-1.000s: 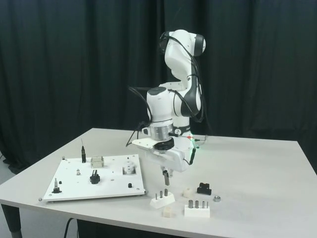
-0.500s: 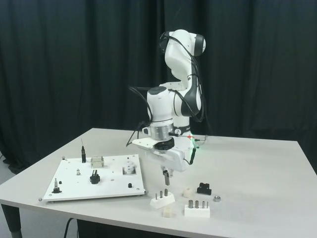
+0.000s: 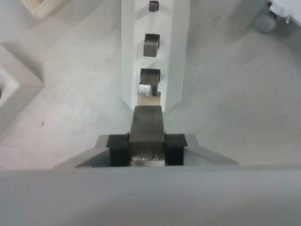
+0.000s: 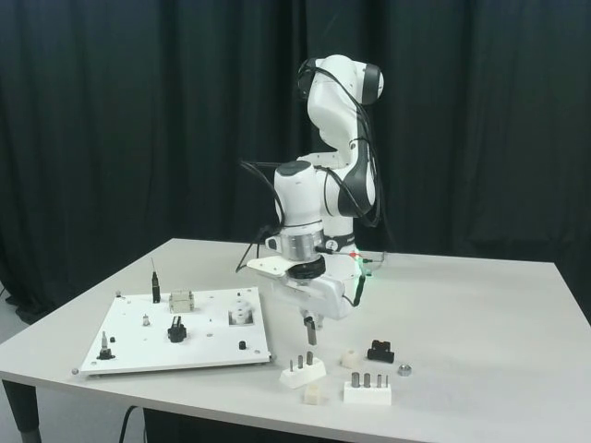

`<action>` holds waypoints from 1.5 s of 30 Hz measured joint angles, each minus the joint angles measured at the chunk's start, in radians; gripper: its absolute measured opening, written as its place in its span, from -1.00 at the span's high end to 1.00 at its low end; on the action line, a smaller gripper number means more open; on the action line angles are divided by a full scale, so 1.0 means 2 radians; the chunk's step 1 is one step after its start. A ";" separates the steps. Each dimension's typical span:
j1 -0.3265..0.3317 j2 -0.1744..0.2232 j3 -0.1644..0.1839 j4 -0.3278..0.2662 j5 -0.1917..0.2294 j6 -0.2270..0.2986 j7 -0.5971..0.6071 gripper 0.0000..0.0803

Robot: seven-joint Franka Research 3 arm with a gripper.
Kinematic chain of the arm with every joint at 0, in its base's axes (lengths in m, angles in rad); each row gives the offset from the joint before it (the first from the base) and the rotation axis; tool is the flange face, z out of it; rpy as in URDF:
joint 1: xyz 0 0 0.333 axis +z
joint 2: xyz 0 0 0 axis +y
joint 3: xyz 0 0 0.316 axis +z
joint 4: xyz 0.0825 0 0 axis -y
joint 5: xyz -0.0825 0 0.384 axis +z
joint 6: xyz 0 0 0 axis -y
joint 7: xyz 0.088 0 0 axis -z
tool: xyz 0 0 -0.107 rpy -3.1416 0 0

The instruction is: Insert square peg 4.

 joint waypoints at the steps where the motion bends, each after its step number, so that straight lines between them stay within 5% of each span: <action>1: 0.000 0.000 0.000 0.000 0.000 0.000 0.000 0.62; 13: 0.000 0.000 -0.004 0.006 -0.015 0.001 0.000 0.62; 31: -0.008 -0.006 -0.059 0.042 -0.146 -0.008 0.017 0.62; 40: -0.044 -0.019 -0.061 0.057 -0.206 -0.019 -0.005 0.62; 45: -0.068 -0.024 -0.061 0.065 -0.223 -0.023 -0.016 0.62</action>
